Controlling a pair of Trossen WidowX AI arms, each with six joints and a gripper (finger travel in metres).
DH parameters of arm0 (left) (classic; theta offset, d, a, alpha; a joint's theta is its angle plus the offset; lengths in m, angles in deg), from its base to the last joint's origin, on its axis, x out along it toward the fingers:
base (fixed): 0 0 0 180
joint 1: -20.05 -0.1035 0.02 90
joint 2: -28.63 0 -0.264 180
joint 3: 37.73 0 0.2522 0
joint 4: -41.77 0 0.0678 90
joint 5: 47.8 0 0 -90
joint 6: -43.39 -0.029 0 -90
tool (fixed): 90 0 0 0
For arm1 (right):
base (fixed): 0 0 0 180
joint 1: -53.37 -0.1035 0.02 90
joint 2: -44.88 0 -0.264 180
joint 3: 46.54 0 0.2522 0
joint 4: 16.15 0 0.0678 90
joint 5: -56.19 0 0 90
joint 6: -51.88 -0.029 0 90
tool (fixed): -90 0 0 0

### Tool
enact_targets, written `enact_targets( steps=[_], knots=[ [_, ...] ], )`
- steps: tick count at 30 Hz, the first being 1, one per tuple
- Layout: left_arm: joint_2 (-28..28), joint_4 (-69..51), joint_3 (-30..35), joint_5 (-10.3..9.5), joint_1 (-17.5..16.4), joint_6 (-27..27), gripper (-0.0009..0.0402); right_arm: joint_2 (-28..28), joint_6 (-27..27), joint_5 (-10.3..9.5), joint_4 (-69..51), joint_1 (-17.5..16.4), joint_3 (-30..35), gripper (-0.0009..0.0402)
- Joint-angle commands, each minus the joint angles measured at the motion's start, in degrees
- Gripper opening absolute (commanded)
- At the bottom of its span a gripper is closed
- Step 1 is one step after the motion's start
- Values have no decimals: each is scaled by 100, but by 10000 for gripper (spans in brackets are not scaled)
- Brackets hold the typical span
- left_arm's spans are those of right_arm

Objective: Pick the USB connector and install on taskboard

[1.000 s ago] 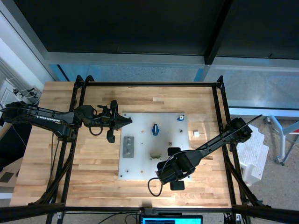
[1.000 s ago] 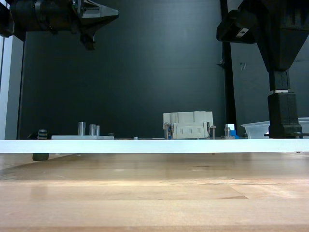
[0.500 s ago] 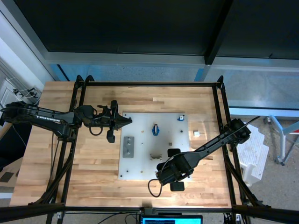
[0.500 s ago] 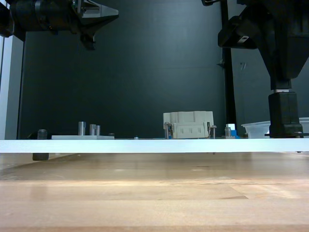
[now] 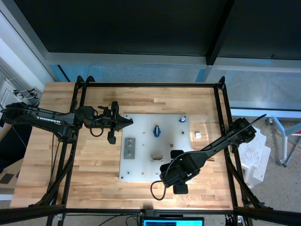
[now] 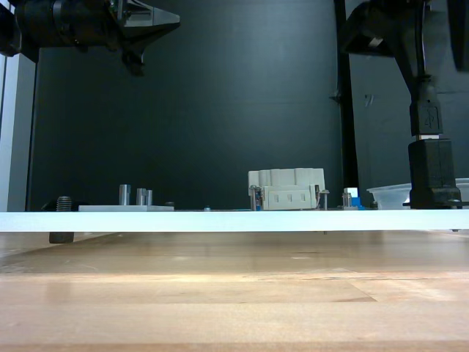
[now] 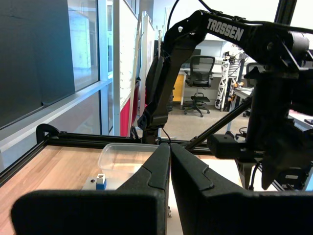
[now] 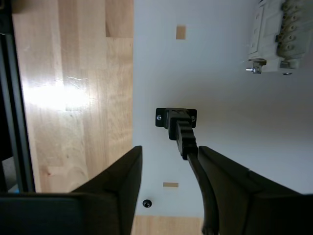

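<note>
USB connector (image 8: 178, 125) stands plugged into the taskboard (image 8: 234, 127), right pincer (image 8: 168, 152) spread apart above it. Left pincer (image 7: 169, 147), pressed together, hovers at the taskboard's left edge.

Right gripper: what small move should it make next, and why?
Probably lift the right gripper straight up and away: it is open around the black cable, and the black USB connector already stands plugged into the large white square taskboard. The left gripper hangs shut, parked high over the taskboard's left edge.

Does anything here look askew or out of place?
Nothing stands out. The USB connector stands upright in its port on the taskboard; the right gripper is open above it, the left gripper shut, high beside the board's left edge.
</note>
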Motion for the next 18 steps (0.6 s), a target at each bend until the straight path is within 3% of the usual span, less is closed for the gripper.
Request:
enact_targets(
  steps=[1, 6, 18],
  knots=[
    [0, 0, 0, 0, 0, -2, 0, -129, -13, 66, -37, 0, 15, 199],
    [0, 0, 2, 0, 0, -2, 0, -302, -11, 90, -83, -2, 15, 217],
    [0, 0, 0, 0, 0, -2, 0, -387, -7, 85, -190, -4, 15, 215]
  ],
)
